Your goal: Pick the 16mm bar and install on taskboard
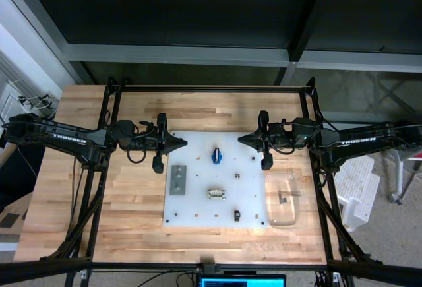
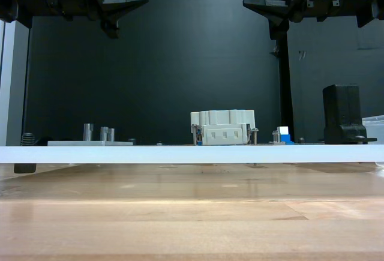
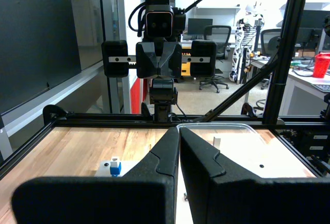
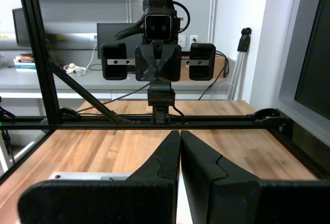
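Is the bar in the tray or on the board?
In: the bar lies in the tray, beside the taskboard. The left gripper and right gripper, both shut, hover over its far part.

Light wooden table [image 1: 79, 188] with a black frame [image 1: 211, 89] round it, clear plastic tray [image 1: 279, 218] sitting on its right side, blue-lit screen [image 1: 242, 281] at the near edge.
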Controlling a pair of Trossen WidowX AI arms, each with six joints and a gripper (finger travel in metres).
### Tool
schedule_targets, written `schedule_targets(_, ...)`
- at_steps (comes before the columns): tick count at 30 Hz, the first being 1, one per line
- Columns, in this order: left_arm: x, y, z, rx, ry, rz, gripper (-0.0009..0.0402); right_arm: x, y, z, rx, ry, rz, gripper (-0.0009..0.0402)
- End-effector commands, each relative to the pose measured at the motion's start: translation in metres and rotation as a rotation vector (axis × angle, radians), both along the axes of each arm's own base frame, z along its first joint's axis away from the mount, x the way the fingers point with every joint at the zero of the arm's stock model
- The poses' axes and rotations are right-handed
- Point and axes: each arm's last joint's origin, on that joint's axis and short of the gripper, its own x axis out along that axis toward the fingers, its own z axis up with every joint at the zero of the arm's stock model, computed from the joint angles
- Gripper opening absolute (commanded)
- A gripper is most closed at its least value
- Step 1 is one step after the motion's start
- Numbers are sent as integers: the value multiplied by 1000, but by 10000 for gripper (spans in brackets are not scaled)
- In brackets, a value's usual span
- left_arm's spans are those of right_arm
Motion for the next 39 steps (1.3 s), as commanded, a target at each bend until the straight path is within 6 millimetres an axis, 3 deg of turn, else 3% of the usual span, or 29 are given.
schedule_targets(1, 0, 0, 0, 0, 0, 0, 0, -1, 1, 3, 12, 61, 16, 0)
schedule_targets(9, 0, 0, 0, 0, 0, 0, 0, -4, 5, 14, 31, 409, 43, 0)
schedule_targets(22, 0, 0, 0, 0, 0, 0, 0, -35, 20, 34, 29, 878, -12, 0)
schedule_targets(33, 0, 0, 0, 0, -1, 0, 0, -48, 25, 40, 29, 1115, -13, 0)
schedule_targets(39, 0, 0, 0, 0, 0, 0, 0, -45, 42, 35, 17, 1231, 14, 0)
